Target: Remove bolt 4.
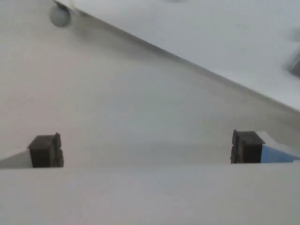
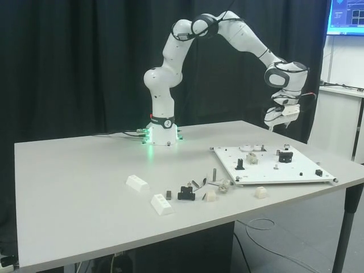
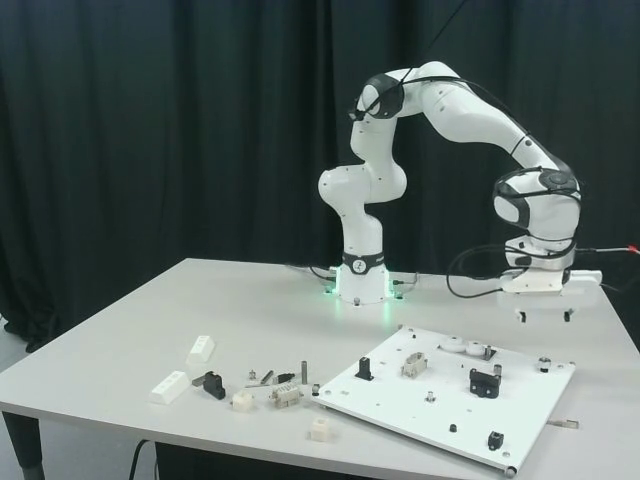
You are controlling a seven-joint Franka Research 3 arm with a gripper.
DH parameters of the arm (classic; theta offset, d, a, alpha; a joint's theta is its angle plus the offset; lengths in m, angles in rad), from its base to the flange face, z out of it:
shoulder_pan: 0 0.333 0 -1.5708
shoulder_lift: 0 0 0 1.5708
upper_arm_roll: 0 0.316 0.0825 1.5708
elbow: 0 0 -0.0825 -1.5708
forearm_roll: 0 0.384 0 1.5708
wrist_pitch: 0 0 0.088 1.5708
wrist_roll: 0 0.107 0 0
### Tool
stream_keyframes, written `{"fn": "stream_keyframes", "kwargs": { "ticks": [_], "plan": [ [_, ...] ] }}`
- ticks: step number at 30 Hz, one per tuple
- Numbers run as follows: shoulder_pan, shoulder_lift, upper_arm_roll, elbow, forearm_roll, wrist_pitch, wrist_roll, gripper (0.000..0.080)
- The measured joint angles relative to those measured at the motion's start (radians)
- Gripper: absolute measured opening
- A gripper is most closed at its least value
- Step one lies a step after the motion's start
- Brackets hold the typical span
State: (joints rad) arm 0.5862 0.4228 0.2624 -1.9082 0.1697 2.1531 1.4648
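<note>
Grey table (image 2: 74, 170), wide, backed by black curtain (image 3: 150, 120). White Franka arm (image 3: 450, 100) bolted at far middle of table, green glow at base (image 2: 162, 135), arched up and over to its far end above the plate's back edge.

White assembly plate (image 3: 400, 405) flat on table near the front edge, below and in front of the hand. On the plate: black upright bracket (image 3: 365, 368), larger black block (image 3: 485, 381), small black piece near front corner (image 3: 494, 439), white round fittings along back edge (image 3: 452, 346), several short studs and bolts standing on the surface (image 3: 431, 397). Which of them is bolt 4: cannot tell, no numbering legible.

Hand (image 3: 542, 315) well above the plate, clear of everything, released: both fingers (image 1: 45, 151) spread wide in the wrist view, nothing between them, only table surface and a plate edge (image 1: 197, 28) beneath.

Loose parts on table beside the plate, toward the near edge: two white rectangular blocks (image 2: 137, 182) and (image 2: 161, 204), apart from each other; black clamp-like piece (image 2: 186, 194); upright dark pin (image 2: 214, 173); small metal connector cluster (image 2: 223, 185); two small white cubes, one (image 2: 210, 195) among the cluster, one (image 2: 260, 192) just in front of the plate.
</note>
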Motion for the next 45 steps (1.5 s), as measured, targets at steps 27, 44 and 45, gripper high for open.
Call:
{"fn": "stream_keyframes", "kwargs": {
  "ticks": [27, 44, 45],
  "plan": [
    [0.299, 0.026, -0.269, 0.023, -0.026, 0.162, 0.648, 0.08],
    [0.471, 0.068, -0.49, 0.046, 0.062, 0.183, 0.721, 0.08],
    [0.477, 0.07, -0.5, 0.046, 0.068, 0.183, 0.721, 0.08]
  ]
}}
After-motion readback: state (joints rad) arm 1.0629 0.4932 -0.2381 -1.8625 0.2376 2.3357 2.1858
